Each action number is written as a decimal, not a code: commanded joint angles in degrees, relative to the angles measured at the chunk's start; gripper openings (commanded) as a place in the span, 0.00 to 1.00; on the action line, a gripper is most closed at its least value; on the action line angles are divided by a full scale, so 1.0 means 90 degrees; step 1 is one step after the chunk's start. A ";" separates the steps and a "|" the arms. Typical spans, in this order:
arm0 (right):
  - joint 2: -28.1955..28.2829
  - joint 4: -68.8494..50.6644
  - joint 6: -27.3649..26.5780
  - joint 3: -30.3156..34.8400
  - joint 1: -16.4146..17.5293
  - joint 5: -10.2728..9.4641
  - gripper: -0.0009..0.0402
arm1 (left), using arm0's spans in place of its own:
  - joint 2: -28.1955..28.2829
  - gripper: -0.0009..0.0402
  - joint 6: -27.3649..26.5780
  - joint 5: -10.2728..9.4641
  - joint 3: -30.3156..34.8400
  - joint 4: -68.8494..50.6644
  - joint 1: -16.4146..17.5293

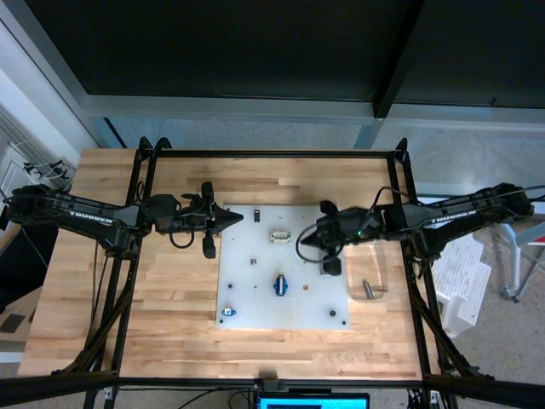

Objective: Remove the 16mm cylinder and place in the container

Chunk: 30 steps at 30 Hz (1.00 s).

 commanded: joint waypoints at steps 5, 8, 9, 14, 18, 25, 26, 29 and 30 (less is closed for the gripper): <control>0.0002 0.1630 -0.0512 -0.0131 -0.0384 -0.0206 0.02 | 0.0000 0.02 0.0002 0.0000 0.0000 0.0000 0.0002; 0.0002 0.2365 -0.0522 -0.0260 -0.0549 -0.0430 0.02 | 0.0000 0.02 0.0002 0.0000 0.0000 0.0000 0.0000; 0.0002 0.2579 -0.0520 -0.0311 -0.0600 -0.0444 0.02 | 0.0000 0.02 0.0002 0.0002 0.0000 0.0000 0.0002; 0.0002 0.3575 -0.0512 -0.0629 -0.0857 -0.0682 0.02 | 0.0000 0.02 0.0002 0.0002 0.0000 0.0000 0.0000; 0.0002 0.4065 -0.0520 -0.0862 -0.0991 -0.0721 0.02 | 0.0000 0.02 0.0002 0.0000 0.0000 0.0000 0.0002; 0.0002 0.4527 -0.0415 -0.1146 -0.1064 -0.0845 0.02 | 0.0000 0.02 0.0002 0.0002 0.0000 0.0000 0.0002; 0.0002 0.4539 -0.0384 -0.1161 -0.1064 -0.0855 0.02 | 0.0000 0.02 0.0002 0.0002 0.0000 0.0000 0.0000; 0.0002 0.4694 -0.0250 -0.1277 -0.1064 -0.0869 0.02 | 0.0000 0.02 0.0002 0.0002 0.0000 0.0000 0.0002; 0.0002 0.4765 -0.0194 -0.1333 -0.1064 -0.0872 0.02 | 0.0000 0.02 0.0002 0.0002 0.0000 0.0000 0.0000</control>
